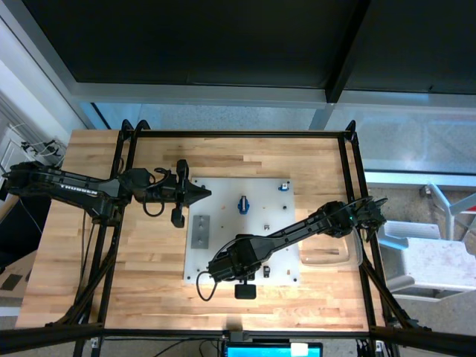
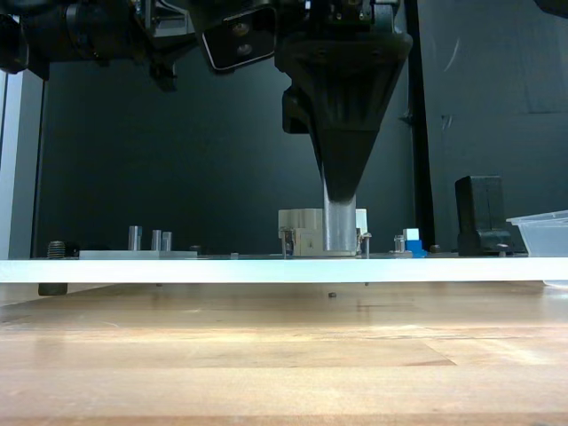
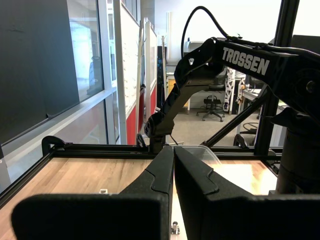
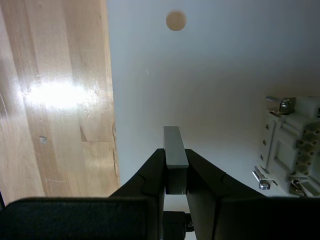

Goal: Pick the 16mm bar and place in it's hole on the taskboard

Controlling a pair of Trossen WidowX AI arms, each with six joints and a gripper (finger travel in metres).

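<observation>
Right wrist view: right end effector (image 4: 175, 167) clamps 16mm bar (image 4: 174, 150) upright at taskboard's (image 4: 225, 75) 7 o'clock, hole (image 4: 176, 20) apart. Transport step, I judge; next I align, then lower. Left end effector (image 3: 173, 152) closed, 10 o'clock corner.

A pale wooden table (image 1: 89, 245) carries a white rectangular taskboard (image 1: 223, 186), which lies under both the left pincer (image 1: 205, 193) and the right pincer (image 4: 175, 153). A clear plastic tub (image 1: 327, 260) rests to the right of the right pincer.

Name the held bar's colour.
Grey; right wrist view: right gripper holds 16mm bar over taskboard; left gripper at its left edge.
</observation>
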